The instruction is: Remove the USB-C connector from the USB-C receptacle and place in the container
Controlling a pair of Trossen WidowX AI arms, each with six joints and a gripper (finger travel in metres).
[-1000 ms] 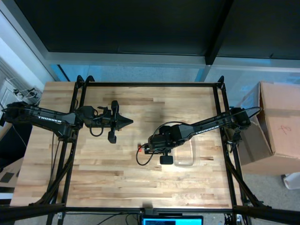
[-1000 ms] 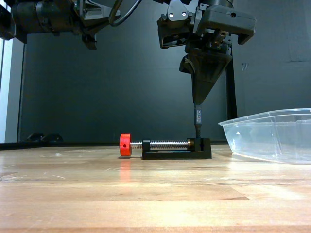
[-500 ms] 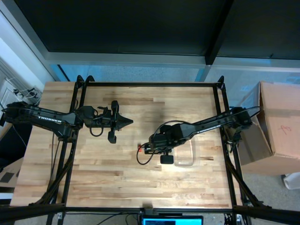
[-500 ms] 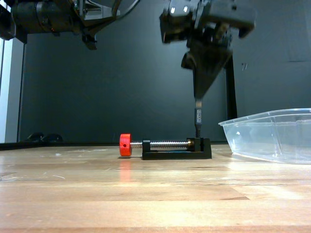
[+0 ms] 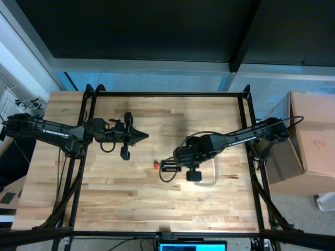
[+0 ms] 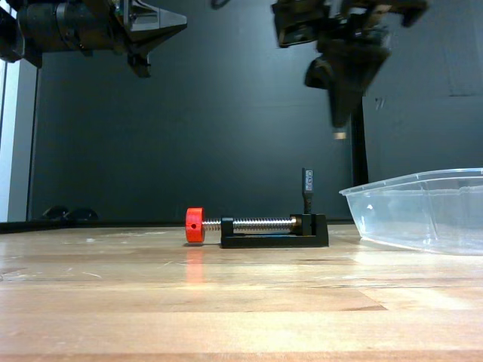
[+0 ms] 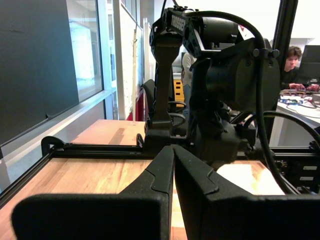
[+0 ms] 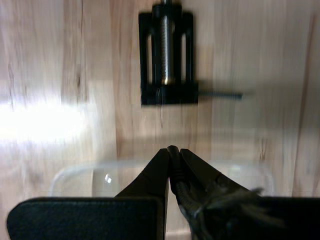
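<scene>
Dark wall (image 6: 226, 113) is seen behind a pale wooden desk (image 5: 131, 209), on which a small black vise (image 6: 272, 230) with a red knob (image 6: 195, 225) is set beside a clear plastic container (image 6: 423, 211).

The USB-C receptacle (image 6: 306, 183) is held upright in the vise, and nothing is plugged into its top. The right gripper (image 6: 339, 127) is raised well above it, at about the container's near rim. Its fingers are pressed together. A short pale tip just under them is taken to be the plug of the USB-C connector (image 6: 341, 136). In the right wrist view a cable (image 8: 220, 200) is seen running back from the closed fingers, with the container's rim beneath them and the vise beyond. The connector is therefore judged to be held in the air, clear of its seat.

The left gripper (image 6: 170, 24) is kept high over the left side of the desk, well apart from the vise. In its wrist view its fingers are seen closed on each other, with nothing between them.

The removal is judged to be done. The connector has not yet been placed. It is still to be carried over the container's open middle, lowered and released inside. The trailing cable could be dragged against the vise or the rim during that move.
</scene>
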